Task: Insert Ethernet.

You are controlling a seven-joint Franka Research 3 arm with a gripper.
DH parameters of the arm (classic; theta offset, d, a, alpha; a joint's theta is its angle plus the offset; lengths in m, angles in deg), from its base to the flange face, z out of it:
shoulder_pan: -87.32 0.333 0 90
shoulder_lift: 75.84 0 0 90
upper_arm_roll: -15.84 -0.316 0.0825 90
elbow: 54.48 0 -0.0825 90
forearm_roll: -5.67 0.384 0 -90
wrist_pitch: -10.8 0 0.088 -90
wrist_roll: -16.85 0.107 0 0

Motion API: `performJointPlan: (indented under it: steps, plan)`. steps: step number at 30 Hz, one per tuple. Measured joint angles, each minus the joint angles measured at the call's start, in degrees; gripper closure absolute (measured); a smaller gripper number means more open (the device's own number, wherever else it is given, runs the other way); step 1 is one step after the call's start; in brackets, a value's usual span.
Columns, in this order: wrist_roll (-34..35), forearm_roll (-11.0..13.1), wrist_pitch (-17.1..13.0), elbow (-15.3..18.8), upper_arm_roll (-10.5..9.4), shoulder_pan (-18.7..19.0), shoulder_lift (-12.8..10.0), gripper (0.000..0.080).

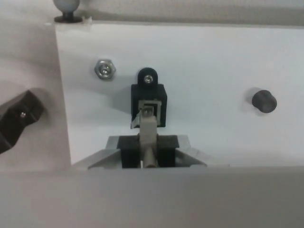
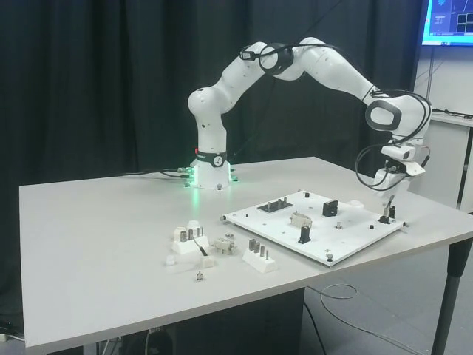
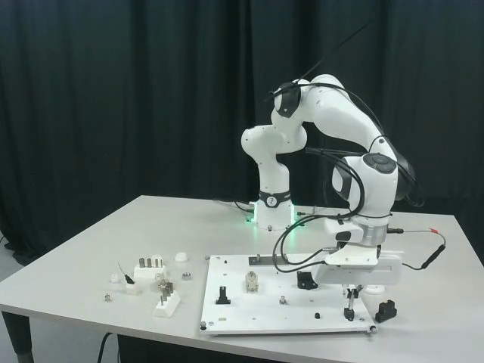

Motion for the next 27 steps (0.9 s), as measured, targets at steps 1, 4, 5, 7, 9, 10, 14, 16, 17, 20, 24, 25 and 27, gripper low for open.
performJointPlan:
  steps: [1,4,5,7,9,10,14,16,17,20,24,25,27]
  plan:
    - [0.0,0.0,0.0,0.0,0.00,0.0,0.0,0.0732]
    - [0.0,0.0,0.0,0.0,0.01,0.0,-0.1,0.0732]
    - [0.0,0.0,0.0,0.0,0.01,0.0,-0.1,0.0732]
    - [0.0,0.0,0.0,0.0,0.01,-0.1,-0.2,0.0732]
    - [0.0,0.0,0.0,-0.1,0.02,-0.1,-0.2,0.0732]
    - [0.0,0.0,0.0,-0.1,0.02,-0.1,-0.3,0.0732]
    - [0.0,0.0,0.0,-0.2,0.02,-0.1,-0.5,0.0732]
    - [0.0,0.0,0.0,-0.3,0.01,-0.1,-0.5,0.0732]
    - [0.1,0.0,0.0,-0.3,0.01,-0.1,-0.5,0.0732]
    - [0.1,0.0,0.0,-0.3,0.00,-0.1,-0.6,0.0732]
    - [0.1,0.0,0.0,-0.3,-0.01,-0.1,-0.7,0.0732]
    - [0.1,0.0,0.0,-0.3,0.00,-0.1,-0.7,0.0732]
    - [0.1,0.0,0.0,-0.3,0.00,-0.1,-0.7,0.0732]
